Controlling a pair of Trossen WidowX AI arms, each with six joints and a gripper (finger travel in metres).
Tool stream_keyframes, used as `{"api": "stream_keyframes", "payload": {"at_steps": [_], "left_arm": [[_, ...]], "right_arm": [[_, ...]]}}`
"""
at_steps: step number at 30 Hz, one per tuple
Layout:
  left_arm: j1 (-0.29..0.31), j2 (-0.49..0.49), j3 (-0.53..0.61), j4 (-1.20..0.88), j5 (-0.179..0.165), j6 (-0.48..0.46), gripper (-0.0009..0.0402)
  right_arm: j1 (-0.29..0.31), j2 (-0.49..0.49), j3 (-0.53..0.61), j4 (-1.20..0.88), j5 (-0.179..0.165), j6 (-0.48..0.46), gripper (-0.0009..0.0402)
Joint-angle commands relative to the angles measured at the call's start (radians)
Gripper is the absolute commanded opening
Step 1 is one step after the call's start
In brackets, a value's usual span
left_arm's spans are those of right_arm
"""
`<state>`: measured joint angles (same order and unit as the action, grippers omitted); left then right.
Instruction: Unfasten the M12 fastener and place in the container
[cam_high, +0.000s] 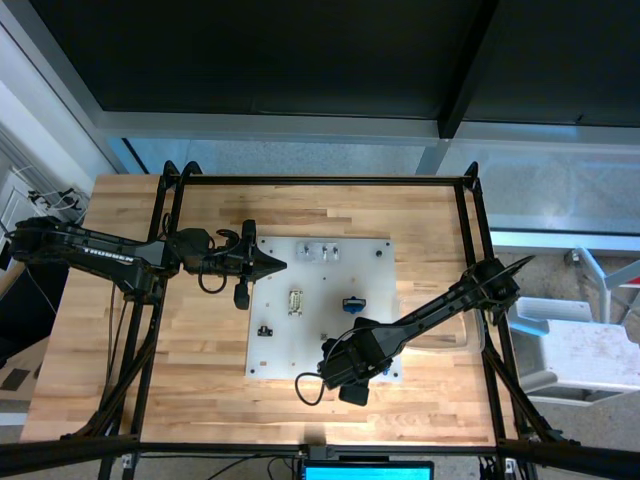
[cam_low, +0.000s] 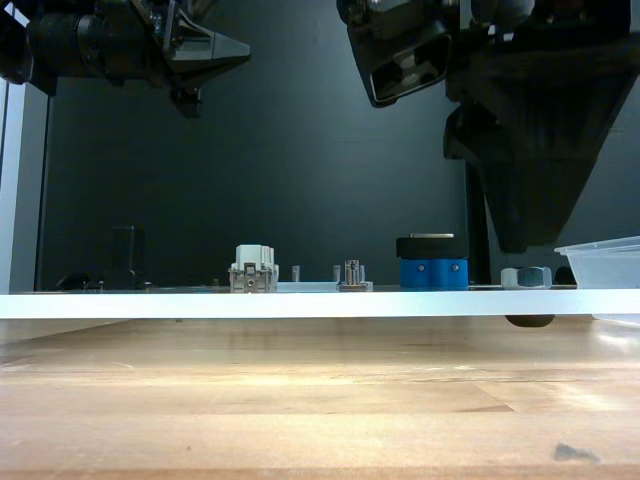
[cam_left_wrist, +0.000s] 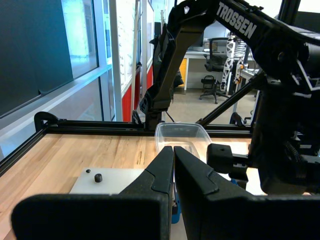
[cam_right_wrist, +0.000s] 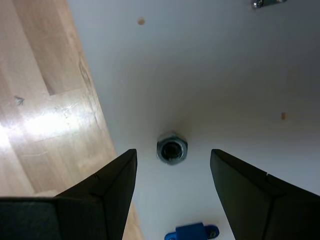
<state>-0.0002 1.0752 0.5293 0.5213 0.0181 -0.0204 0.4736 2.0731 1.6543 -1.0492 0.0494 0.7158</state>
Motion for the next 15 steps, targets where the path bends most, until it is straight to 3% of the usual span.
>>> {"api": "stream_keyframes", "payload": {"at_steps": [1, 15], "left_arm": [[0.0, 0.0, 0.0, 0.0, 0.0, 0.0, 0.0], [0.0, 0.0, 0.0, 0.0, 0.0, 0.0, 0.0]], "right_arm": [[0.0, -0.001, -0.011, 0.019, 0.003, -0.002, 0.0204], [-0.001, -0.001, -0.063, 0.077, 0.003, -0.023, 0.0199]]}}
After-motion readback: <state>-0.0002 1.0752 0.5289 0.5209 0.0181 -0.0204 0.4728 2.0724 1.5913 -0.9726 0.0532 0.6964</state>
